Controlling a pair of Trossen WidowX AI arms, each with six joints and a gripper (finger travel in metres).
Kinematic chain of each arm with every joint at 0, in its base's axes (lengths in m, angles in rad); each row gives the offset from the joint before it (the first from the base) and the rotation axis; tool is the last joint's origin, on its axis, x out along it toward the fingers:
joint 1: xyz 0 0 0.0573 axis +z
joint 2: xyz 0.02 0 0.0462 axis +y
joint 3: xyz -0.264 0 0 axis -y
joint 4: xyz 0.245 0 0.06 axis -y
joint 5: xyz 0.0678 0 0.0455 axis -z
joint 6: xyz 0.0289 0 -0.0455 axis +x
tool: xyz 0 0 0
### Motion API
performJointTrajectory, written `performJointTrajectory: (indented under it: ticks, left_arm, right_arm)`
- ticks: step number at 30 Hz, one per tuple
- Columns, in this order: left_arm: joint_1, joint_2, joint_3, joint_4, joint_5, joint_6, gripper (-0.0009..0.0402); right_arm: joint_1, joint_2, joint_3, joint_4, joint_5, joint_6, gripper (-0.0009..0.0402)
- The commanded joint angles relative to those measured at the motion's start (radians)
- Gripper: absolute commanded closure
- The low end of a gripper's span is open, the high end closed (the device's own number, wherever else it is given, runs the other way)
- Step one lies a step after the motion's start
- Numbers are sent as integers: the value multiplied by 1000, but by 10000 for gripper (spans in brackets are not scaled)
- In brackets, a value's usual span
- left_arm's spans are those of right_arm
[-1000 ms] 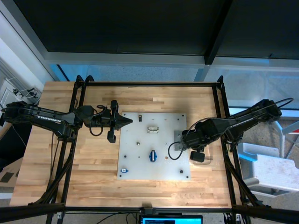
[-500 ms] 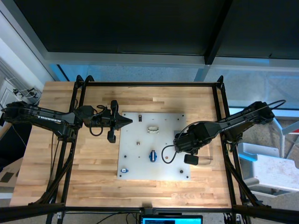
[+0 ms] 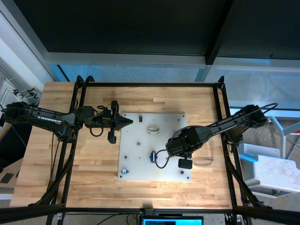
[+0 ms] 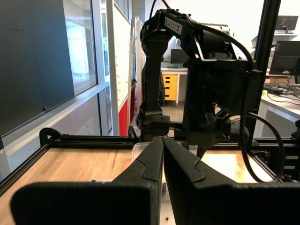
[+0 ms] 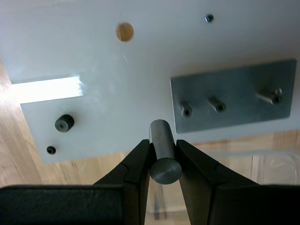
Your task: Pick the 16mm cylinder and place it in the taskboard
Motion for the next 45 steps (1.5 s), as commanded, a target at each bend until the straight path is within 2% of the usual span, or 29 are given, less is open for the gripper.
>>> performJointTrajectory:
  ticks: [1,13,30,39,45]
  left_arm:
    - [0,0,0,0,0,0,393]
    - [0,0,0,0,0,0,393]
    - [0,0,0,0,0,0,393]
    - [0,0,0,0,0,0,393]
    - [0,0,0,0,0,0,393]
  right_arm:
    - [0,34,18,16,0,-14,348]
    - [-9,106,30,92,-5,-33,348]
    - [-22,126,32,134,-10,-36,348]
    - [-26,192,112,103,-9,-71,348]
    - [-28,192,114,119,-9,-69,348]
